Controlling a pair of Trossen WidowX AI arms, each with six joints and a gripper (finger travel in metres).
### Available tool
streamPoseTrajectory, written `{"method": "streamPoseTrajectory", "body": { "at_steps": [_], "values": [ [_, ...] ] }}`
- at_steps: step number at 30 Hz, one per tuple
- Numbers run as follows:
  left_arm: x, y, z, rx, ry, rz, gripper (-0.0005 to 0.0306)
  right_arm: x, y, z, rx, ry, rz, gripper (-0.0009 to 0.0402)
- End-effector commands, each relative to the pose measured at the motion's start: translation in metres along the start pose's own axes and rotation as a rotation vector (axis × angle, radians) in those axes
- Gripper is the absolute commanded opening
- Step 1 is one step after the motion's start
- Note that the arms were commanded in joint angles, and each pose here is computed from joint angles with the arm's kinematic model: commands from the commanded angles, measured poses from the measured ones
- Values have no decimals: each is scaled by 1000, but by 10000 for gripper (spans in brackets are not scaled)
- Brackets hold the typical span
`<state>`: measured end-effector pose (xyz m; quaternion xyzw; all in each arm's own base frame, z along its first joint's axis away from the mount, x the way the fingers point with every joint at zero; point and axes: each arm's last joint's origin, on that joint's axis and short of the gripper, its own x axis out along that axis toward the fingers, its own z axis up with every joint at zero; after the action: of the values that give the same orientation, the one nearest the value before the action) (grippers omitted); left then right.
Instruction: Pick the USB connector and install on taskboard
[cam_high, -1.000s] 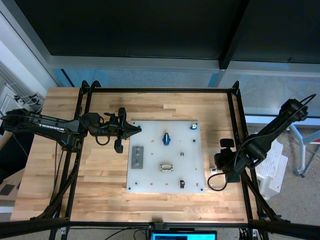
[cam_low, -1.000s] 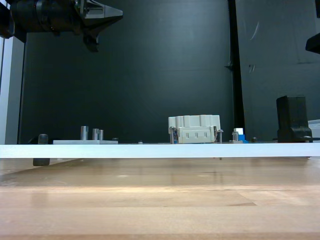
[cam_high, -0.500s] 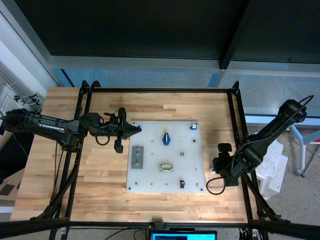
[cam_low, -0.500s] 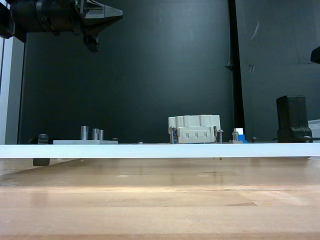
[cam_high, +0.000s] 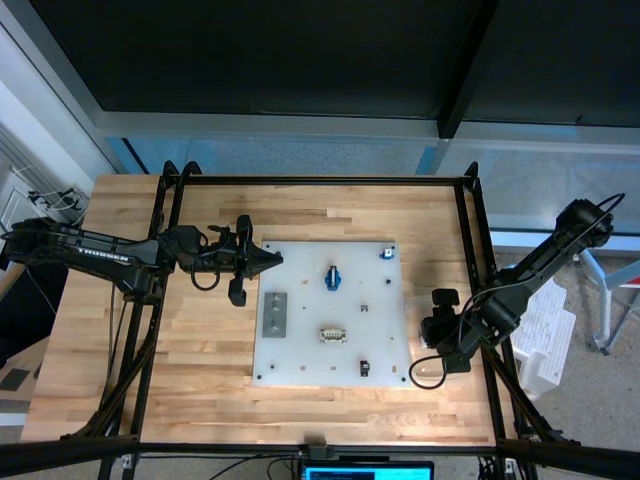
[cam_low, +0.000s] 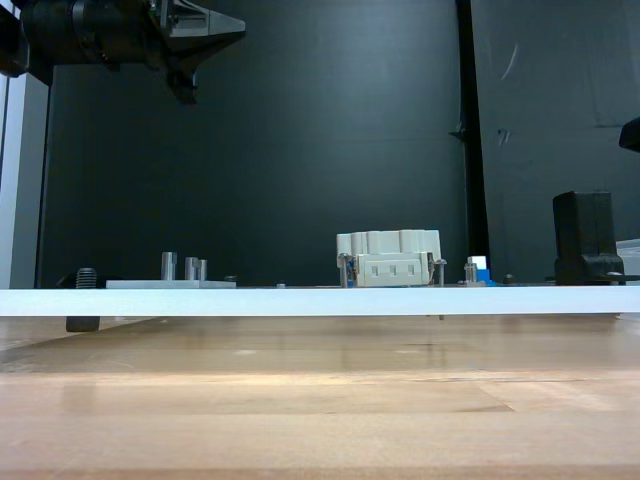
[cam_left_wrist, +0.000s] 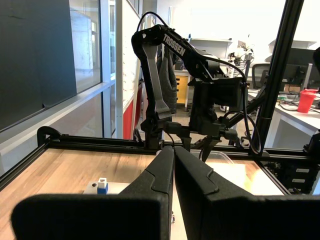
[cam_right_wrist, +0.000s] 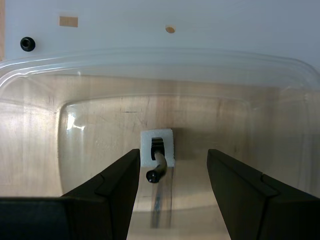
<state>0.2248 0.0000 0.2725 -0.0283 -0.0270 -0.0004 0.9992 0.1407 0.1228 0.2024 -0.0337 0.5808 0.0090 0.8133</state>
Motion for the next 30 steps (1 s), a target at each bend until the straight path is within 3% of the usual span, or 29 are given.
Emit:
{"method": "streamPoseTrajectory", "body": {
  "at_steps": [1, 10, 30],
  "values": [
    [0, 0, 0, 0, 0, 0, 0, 5, 0, -2, 1, -5, 6, 185],
    [0, 0, 0, 0, 0, 0, 0, 16, 3, -4, -4, 12, 1, 185],
    [0, 0, 0, 0, 0, 0, 0, 19, 7, 0, -20, 30, 20, 184]
  ]
}}
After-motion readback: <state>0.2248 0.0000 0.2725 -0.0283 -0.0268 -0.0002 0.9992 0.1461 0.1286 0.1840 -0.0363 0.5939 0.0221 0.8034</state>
